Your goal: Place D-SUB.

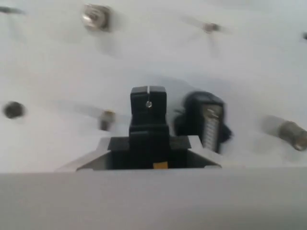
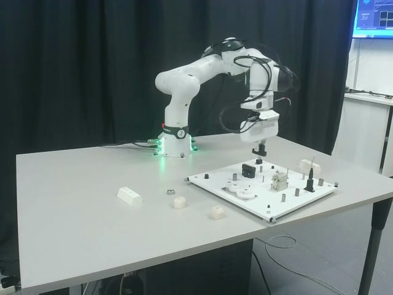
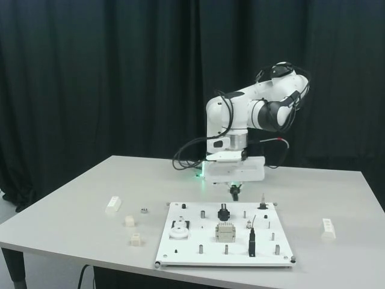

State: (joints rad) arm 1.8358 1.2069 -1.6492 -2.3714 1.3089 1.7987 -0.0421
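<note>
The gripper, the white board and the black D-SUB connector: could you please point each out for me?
gripper (image 3: 234,194), second room view, tip of its fingers.
white board (image 3: 198,257), second room view, bare front part.
D-SUB connector (image 1: 209,120), wrist view, its pin face.

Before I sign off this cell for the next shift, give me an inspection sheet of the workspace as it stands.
Surface: grey table, level, carrying a white board studded with small fittings.
Job's things: black D-SUB connector sits on the board beside the gripper's fingers, apart from them.
Clutter: four small white blocks on the table off the board, three on one side with a small nut, one on the other.
Grippers: gripper hangs above the board's far edge, holding nothing that shows.
Cables: black cables at the arm's base; another loop on the floor.
Surroundings: black curtain behind; a screen in one corner.
</note>
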